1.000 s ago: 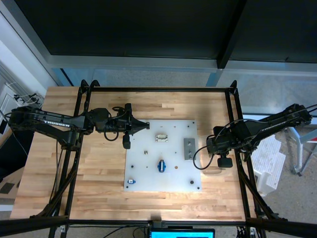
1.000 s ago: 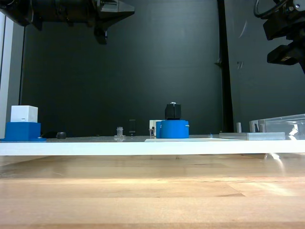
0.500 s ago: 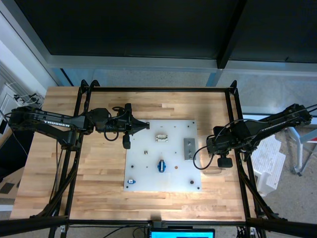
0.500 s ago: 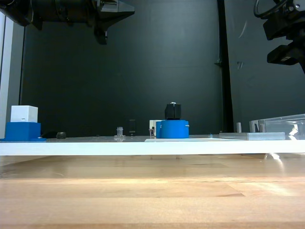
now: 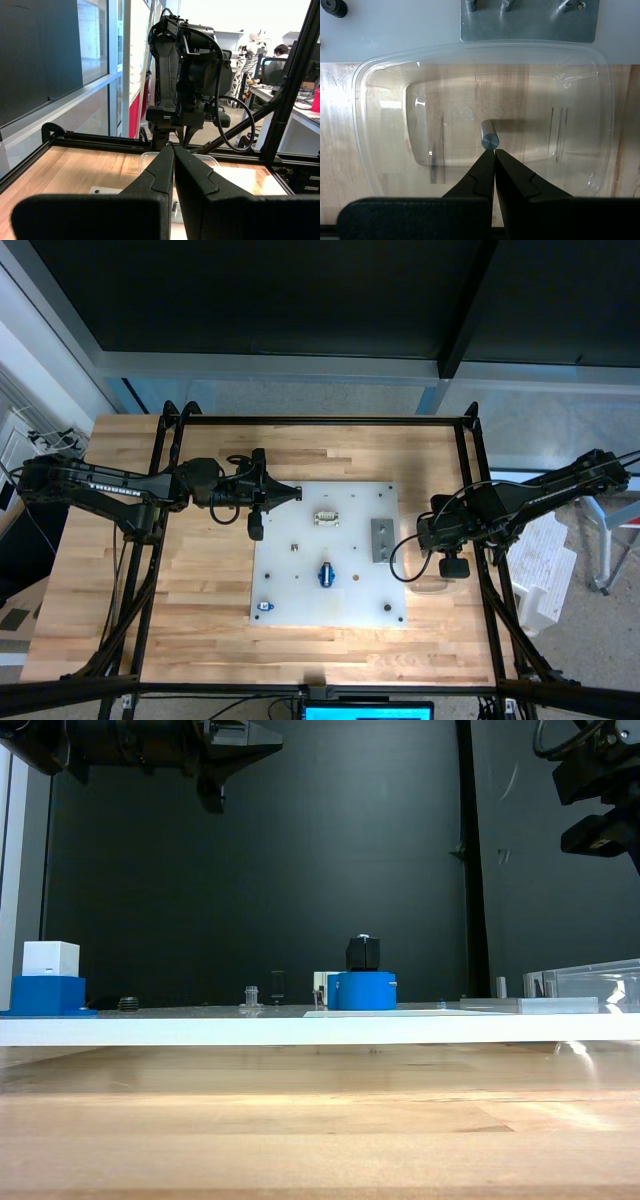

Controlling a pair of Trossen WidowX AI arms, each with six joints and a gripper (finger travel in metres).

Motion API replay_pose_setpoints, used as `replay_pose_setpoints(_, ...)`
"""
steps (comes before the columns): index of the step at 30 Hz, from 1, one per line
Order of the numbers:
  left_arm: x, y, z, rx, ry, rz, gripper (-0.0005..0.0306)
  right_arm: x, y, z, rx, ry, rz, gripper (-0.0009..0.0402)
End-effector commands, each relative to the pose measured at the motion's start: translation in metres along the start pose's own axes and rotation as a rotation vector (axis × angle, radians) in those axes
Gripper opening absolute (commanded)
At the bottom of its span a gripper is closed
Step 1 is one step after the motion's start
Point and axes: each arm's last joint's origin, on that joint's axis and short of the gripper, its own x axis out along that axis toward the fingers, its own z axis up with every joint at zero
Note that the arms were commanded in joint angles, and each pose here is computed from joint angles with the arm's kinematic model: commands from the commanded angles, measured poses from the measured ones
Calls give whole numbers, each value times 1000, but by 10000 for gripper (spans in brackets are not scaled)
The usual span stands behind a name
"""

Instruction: Pick the 16mm cylinder and install on the taskboard

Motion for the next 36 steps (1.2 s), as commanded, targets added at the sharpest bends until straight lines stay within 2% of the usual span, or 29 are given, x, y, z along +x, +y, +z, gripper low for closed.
replay_pose_setpoints(1, 0, 0, 0, 0, -1, 0, 0, 0, 0, 0, 0, 1, -1, 0)
replay_pose_setpoints(12, 0, 0, 0, 0, -1, 0, 0, 2, 1, 4, 1, -20, 5, 0)
replay_pose_setpoints(18, 0, 0, 0, 0, -1, 0, 0, 3, 3, 10, 0, -21, -6, 0)
replay_pose_setpoints(30, 0, 0, 0, 0, 0, 0, 0, 4, 7, 24, -2, -30, -3, 0)
replay_pose_setpoints(36, 0, 0, 0, 0, -1, 0, 0, 5, 7, 25, -1, -24, -4, 0)
